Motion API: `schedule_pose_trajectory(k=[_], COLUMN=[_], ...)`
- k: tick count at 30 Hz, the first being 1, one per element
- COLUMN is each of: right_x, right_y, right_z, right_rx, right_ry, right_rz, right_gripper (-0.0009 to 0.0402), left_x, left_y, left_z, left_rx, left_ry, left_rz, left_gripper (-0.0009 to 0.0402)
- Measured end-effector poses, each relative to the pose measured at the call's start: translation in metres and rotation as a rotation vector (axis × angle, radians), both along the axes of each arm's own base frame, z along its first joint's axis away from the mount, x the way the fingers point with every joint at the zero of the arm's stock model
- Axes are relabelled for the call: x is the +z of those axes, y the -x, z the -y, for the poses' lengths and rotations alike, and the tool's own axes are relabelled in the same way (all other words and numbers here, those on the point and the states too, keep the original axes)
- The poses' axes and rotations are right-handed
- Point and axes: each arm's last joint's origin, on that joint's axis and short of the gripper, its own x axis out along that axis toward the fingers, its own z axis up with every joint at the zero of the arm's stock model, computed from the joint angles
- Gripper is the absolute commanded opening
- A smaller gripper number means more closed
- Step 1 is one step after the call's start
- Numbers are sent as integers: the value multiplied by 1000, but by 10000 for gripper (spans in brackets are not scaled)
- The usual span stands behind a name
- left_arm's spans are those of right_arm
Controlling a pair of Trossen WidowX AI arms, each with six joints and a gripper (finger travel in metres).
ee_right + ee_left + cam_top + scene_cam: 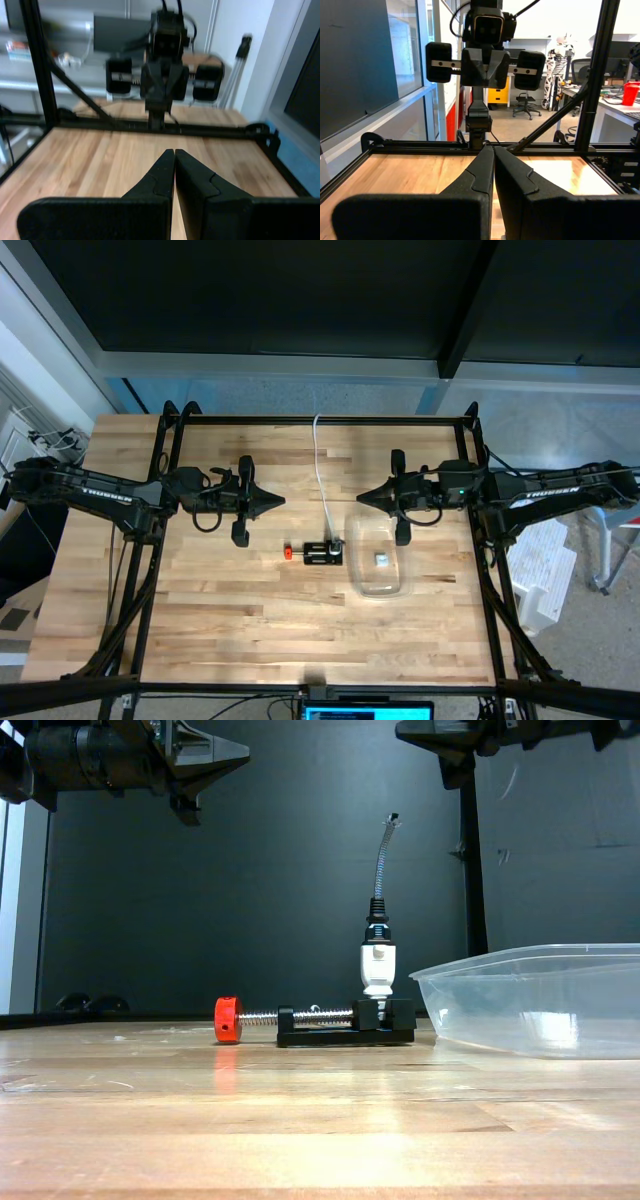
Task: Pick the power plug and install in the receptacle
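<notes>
The receptacle (331,549), a small white socket, stands upright in a little black clamp block (345,1022) with a red knob (227,1019) at mid table. Its long white cable (320,465) runs off toward the far edge. The power plug is out of view in every frame. My left gripper (280,502) hovers high, left of the clamp, shut and empty, as the left wrist view confirms (494,149). My right gripper (361,497) hovers opposite it on the right, also shut with nothing in it (174,151). The two point at each other, well above the table.
A clear plastic tray (358,580) lies just right of the clamp, holding a small white square piece (381,559). A black frame (320,421) borders the wooden table. In the low view the tray's wall (530,1005) stands close beside the clamp.
</notes>
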Motion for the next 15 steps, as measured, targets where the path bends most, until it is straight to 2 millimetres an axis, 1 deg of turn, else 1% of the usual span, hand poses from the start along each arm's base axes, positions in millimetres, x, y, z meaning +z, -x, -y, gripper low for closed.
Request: schedule_pose_trajectory(k=[6, 11, 15], right_x=[-14, -24, -27], right_y=[12, 18, 20], right_z=[2, 9, 10], right_rx=[28, 23, 13], right_ry=[-24, -55, -55], right_rz=[97, 111, 107], right_gripper=[0, 0, 0], left_x=[0, 0, 0], left_y=[0, 0, 0], left_z=[0, 0, 0], left_rx=[0, 0, 0], left_ry=[0, 0, 0], left_rz=[0, 0, -1], left_gripper=[0, 0, 0])
